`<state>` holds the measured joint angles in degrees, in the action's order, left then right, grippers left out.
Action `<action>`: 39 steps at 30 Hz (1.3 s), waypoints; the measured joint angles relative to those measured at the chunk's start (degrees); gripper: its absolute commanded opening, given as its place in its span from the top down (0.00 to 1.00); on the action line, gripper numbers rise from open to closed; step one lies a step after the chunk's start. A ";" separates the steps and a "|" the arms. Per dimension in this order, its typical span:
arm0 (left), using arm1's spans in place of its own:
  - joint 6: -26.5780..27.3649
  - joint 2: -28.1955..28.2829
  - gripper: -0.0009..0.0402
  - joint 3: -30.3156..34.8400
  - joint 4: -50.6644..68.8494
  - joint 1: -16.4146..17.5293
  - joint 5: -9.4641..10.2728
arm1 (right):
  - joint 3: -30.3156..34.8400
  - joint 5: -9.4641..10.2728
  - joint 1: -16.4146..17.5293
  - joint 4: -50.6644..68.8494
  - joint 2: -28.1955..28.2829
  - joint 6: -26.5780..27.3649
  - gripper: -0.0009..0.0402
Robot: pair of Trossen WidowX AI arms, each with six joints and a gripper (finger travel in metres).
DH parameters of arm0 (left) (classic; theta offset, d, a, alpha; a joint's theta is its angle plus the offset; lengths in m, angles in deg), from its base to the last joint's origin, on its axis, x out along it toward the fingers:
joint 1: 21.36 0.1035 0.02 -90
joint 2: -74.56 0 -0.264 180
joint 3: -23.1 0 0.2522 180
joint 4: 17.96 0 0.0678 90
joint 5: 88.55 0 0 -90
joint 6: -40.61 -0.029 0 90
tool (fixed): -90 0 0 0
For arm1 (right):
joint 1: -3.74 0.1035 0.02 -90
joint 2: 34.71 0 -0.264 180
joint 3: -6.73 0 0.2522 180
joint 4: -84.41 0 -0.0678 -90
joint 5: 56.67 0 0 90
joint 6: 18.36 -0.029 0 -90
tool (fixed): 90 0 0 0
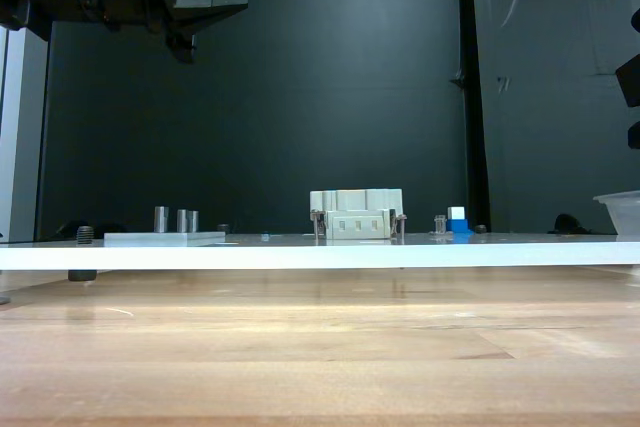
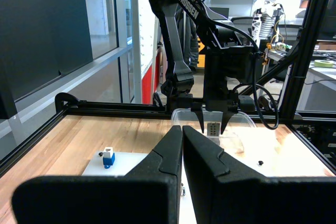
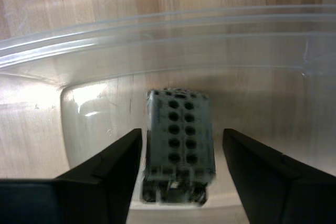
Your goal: Remove the HAN10-E connector and place it in the container
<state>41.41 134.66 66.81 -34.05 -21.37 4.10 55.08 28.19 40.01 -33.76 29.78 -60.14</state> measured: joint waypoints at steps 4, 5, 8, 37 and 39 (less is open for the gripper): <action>0.00 0.00 0.98 -0.02 0.00 0.00 -0.02 | 0.00 -0.39 0.00 -0.02 0.00 0.00 0.31; 0.02 0.00 0.98 -0.02 -0.02 0.00 0.00 | 0.00 -0.72 0.00 -0.02 0.00 0.02 0.29; 0.02 0.00 0.98 -0.02 0.00 0.00 0.00 | 0.04 -0.90 0.00 0.04 0.00 0.02 0.26; 0.00 0.00 0.98 -0.02 0.00 0.00 -0.02 | 14.78 -0.87 0.04 16.90 -0.76 0.26 0.25; 0.00 0.00 0.98 -0.02 0.00 0.00 0.00 | 15.54 -0.87 0.07 17.51 -0.76 0.26 0.25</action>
<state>41.41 134.66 66.79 -34.05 -21.37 4.10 70.62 27.31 40.07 -16.25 29.02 -59.88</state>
